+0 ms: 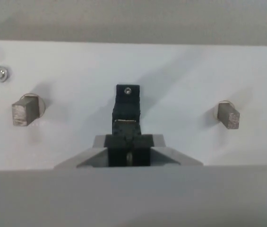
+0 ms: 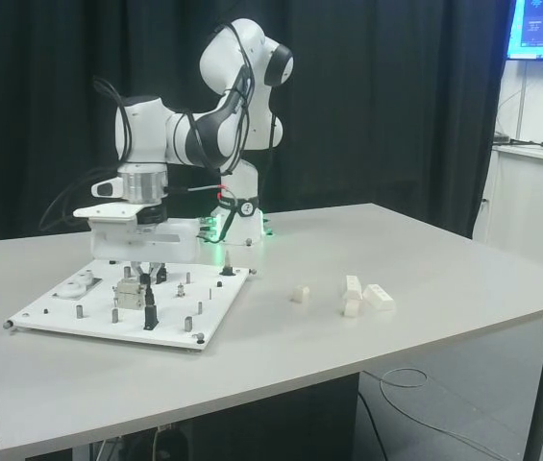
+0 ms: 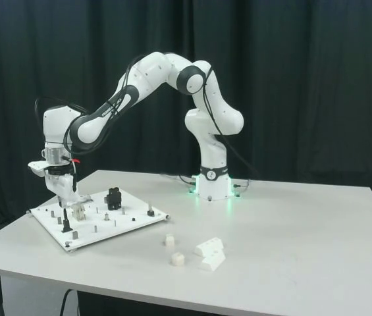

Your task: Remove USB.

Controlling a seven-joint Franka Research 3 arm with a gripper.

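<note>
— Where does the USB plug (image 1: 126, 105) sit?
— Upright on the white board (image 2: 122, 312), between two grey pegs (image 1: 26, 110), directly under the arm's wrist at the desk's (image 2: 425, 288) left end.
— And the hand (image 1: 128, 142)?
— Low over the board, its two fingers closed against the plug's lower part in the wrist view.
— Anything else?
— Small white blocks (image 3: 209, 253) lie well apart from the board.

Four white blocks (image 2: 353, 293) lie on the grey table (image 2: 463, 279).
</note>
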